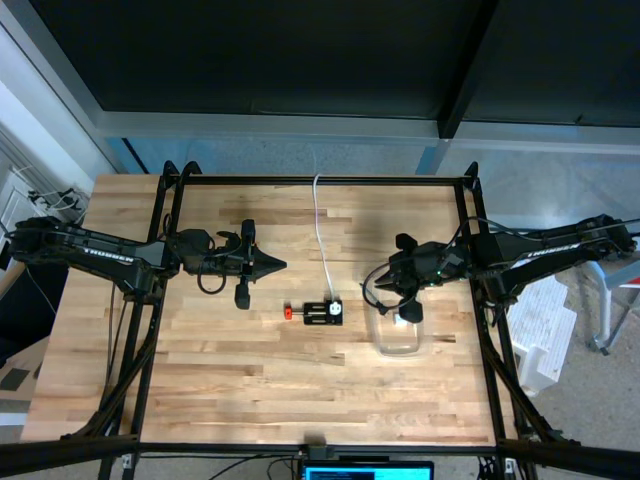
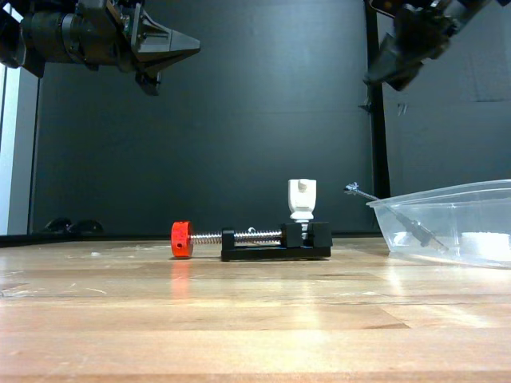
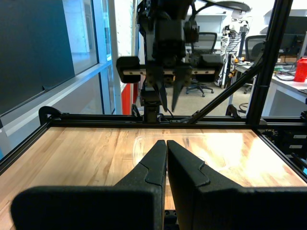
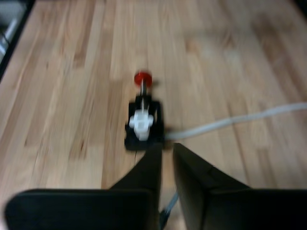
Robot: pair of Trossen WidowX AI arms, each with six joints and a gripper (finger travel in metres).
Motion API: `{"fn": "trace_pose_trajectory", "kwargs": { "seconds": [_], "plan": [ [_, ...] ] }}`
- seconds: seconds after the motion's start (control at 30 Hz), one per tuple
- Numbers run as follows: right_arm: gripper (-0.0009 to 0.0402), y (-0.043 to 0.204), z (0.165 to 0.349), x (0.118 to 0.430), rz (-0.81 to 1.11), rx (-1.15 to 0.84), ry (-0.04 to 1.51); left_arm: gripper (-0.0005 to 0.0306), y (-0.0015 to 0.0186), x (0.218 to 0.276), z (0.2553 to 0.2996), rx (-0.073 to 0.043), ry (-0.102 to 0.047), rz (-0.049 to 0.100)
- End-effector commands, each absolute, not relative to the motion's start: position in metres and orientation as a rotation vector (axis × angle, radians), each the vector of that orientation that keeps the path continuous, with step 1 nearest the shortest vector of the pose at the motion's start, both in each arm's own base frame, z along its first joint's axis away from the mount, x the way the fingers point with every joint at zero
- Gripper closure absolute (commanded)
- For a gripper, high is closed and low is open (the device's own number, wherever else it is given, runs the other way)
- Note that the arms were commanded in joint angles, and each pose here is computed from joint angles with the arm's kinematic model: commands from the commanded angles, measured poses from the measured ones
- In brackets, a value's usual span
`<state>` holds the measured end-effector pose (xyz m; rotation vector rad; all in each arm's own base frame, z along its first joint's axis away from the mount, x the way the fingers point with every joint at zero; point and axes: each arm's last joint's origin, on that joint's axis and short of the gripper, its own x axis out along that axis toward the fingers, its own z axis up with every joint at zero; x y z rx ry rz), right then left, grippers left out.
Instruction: Remove the power plug from the receptacle and place in the container
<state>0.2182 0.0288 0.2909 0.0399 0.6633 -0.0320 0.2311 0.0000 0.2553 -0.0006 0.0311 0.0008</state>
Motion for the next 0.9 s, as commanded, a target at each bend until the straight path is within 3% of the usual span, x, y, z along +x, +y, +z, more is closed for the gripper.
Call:
{"fn": "trace_pose_trajectory", "kwargs": {
  "seconds": [0.03, 0.47, 0.9],
  "plan": [
    [0.039, 0.026, 0.296, 0.223, -0.026, 0.015, 0.591, 0.03, 0.0, 0.2311, 0.2553, 0.0, 0.031, 0.0],
    [0.0394, 0.001, 0.311, 0.246, 0.046, 0.026, 0.339, 0.03, 0.0001, 0.2312, 0.2553, 0.0, 0.031, 0.001],
    [0.0393, -0.008, 0.289, 0.25, 0.015, 0.022, 0.14, 0.03, 0.0, 0.2311, 0.2553, 0.0, 0.031, 0.0]
  ]
}}
